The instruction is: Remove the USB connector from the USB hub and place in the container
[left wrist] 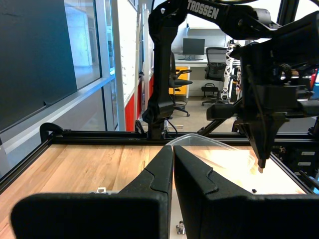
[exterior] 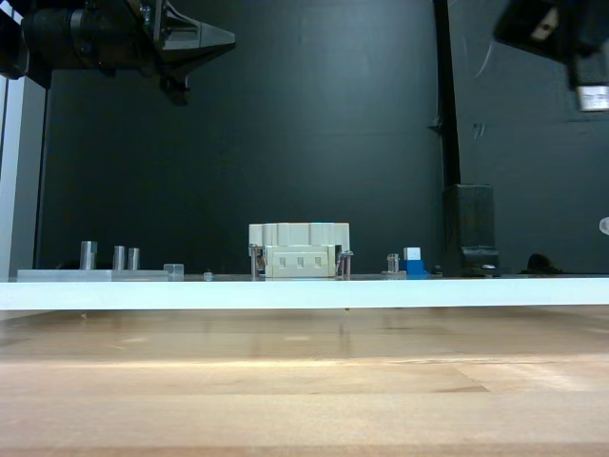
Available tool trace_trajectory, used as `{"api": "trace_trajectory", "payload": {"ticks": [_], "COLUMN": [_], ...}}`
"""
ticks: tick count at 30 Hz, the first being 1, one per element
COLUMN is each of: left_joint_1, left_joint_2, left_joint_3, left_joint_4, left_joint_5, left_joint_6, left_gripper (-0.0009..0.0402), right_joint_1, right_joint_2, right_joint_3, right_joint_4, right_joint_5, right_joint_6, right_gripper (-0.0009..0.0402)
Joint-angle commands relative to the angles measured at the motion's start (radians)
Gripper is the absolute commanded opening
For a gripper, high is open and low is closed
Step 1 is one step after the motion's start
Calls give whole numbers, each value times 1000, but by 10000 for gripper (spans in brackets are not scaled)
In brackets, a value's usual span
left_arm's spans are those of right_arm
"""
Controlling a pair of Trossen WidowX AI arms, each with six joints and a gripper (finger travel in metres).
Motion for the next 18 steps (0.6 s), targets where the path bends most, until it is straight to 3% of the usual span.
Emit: {"api": "trace_trajectory", "payload": {"ticks": [1, 6, 10, 18], "left_joint_1": [0, 0, 0, 0], "left_joint_2": [0, 0, 0, 0], "left_joint_3": [0, 0, 0, 0], "left_joint_4": [0, 0, 0, 0], "left_joint_5": [0, 0, 0, 0], "left_joint_6": [0, 0, 0, 0], "left_gripper": [1, 1, 1, 1], "right_joint_1": [25, 60, 96, 150], "right_joint_2": [-37, -94, -136, -197], "right_joint_3": [-42, -114, -163, -241], "right_joint_4": [-14, -18, -18, -29], "right_joint_5": [3, 5, 28, 28], "right_joint_6": [53, 134, 200, 311], "right_gripper": [0, 0, 0, 0]}}
